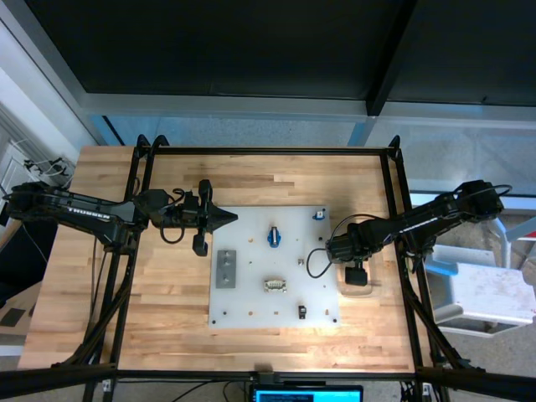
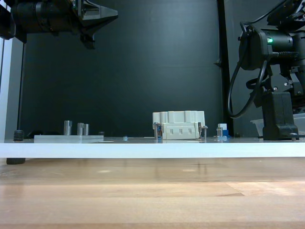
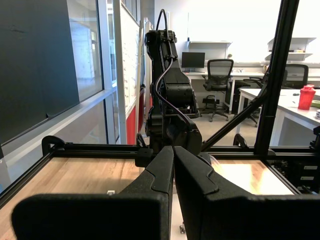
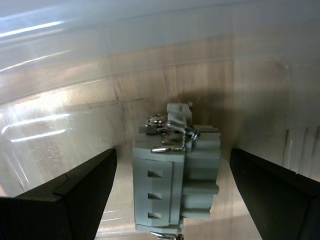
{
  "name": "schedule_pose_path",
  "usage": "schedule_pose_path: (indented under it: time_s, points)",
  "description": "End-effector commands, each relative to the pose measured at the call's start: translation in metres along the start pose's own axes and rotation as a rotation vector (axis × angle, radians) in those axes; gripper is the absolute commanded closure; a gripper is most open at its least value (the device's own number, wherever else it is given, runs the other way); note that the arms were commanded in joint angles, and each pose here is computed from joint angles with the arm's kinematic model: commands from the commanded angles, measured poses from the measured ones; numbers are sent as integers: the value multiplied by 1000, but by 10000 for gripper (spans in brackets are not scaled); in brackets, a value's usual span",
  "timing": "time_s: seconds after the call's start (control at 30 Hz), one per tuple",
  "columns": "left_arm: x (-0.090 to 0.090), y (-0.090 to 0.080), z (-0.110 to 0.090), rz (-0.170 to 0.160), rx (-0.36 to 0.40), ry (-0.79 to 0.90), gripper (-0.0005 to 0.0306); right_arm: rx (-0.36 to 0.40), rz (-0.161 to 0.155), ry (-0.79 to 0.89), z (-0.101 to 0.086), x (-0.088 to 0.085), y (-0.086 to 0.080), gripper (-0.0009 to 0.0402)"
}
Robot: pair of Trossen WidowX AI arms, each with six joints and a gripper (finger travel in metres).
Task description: Pick the HAN10E connector and install in the HAN10E hub
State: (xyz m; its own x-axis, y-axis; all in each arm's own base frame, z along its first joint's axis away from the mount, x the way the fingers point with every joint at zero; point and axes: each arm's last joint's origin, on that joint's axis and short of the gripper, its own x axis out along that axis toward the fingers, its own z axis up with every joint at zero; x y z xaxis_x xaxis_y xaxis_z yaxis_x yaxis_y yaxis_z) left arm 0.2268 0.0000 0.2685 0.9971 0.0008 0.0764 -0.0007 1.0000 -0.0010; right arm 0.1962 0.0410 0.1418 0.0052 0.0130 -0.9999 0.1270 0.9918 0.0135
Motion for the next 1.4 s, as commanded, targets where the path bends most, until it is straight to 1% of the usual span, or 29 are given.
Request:
schedule_pose_path:
  time_s: [0.03, 0.13, 0.3, 0.6, 0.7, 0.77, 0.8, 0.83, 0.87, 0.93, 1.07, 1.17, 1.3, 1.4]
  points:
    - [0, 0, 0, 0, 0, 0, 300, 3, 11, -3, 0, -3, 0, 75]
    - [0, 0, 0, 0, 0, 0, 300, 0, 7, 6, 0, -6, 1, 83]
    - [0, 0, 0, 0, 0, 0, 300, 1, 4, 12, 0, -7, 1, 117]
    - [0, 0, 0, 0, 0, 0, 300, 1, 0, 23, -1, -7, 0, 215]
    - [0, 0, 0, 0, 0, 0, 300, 1, 9, 26, -1, -7, 0, 248]
    - [0, 0, 0, 0, 0, 0, 300, 1, 9, 27, -1, -7, 1, 269]
    - [0, 0, 0, 0, 0, 0, 300, 1, 13, 28, -1, -7, 1, 278]
    - [0, 0, 0, 0, 0, 0, 300, 1, 27, 34, -1, -8, 1, 286]
    - [0, 0, 0, 0, 0, 0, 300, 1, 31, 38, 0, -9, 1, 293]
    - [0, 0, 0, 0, 0, 0, 300, 0, 29, 41, 1, -12, 2, 305]
    - [0, 0, 0, 0, 0, 0, 300, -26, 30, 40, 5, -23, 3, 321]
    - [0, 0, 0, 0, 0, 0, 300, -33, 34, 25, 9, -36, 4, 322]
    - [0, 0, 0, 0, 0, 0, 300, -34, 45, -27, 14, -58, 6, 315]
    - [0, 0, 0, 0, 0, -2, 300, -32, 63, -83, 18, -77, 8, 309]
